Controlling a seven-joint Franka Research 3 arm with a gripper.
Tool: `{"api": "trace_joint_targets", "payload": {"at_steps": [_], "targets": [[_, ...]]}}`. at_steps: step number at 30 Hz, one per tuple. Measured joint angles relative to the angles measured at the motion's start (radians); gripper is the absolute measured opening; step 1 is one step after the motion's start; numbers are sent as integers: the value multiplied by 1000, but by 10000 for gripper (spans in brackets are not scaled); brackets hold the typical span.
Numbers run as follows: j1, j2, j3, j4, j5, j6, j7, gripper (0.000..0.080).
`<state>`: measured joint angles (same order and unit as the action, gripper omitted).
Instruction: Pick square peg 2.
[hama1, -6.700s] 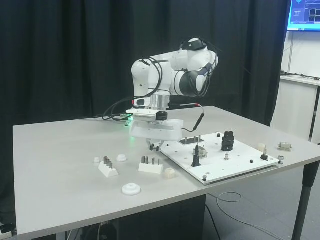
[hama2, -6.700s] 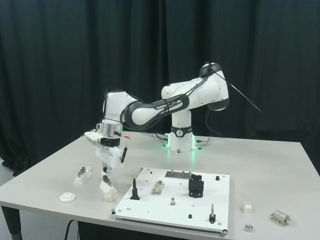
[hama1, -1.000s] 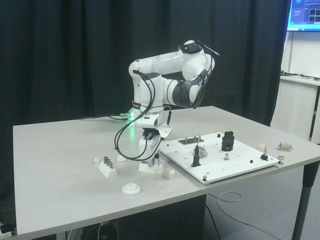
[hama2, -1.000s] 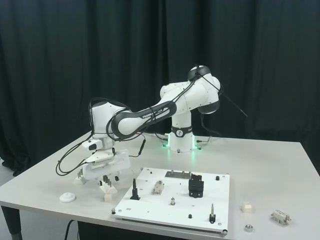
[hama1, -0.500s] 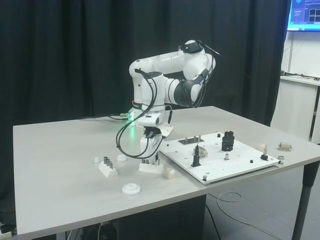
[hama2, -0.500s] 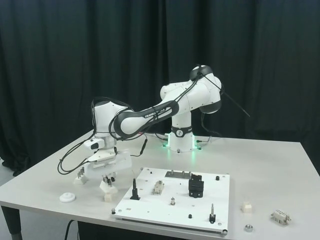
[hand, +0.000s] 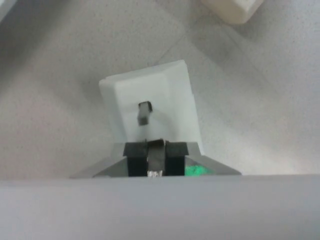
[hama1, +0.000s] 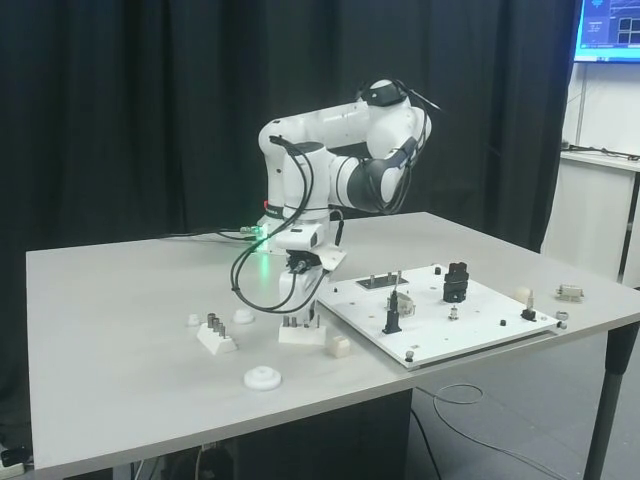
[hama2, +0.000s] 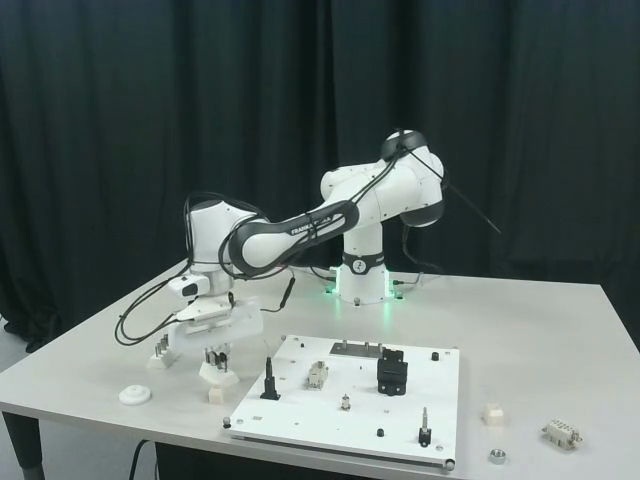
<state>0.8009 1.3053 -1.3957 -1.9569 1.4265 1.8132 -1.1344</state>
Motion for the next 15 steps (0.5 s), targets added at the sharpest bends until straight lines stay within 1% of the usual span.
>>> {"api": "trace_joint_targets", "payload": {"at_steps": [5, 15], "targets": [[14, 0, -21, -3, -1, -2, 0, 72], [50, -2, -79, -8, -16, -18, 2, 72]]}}
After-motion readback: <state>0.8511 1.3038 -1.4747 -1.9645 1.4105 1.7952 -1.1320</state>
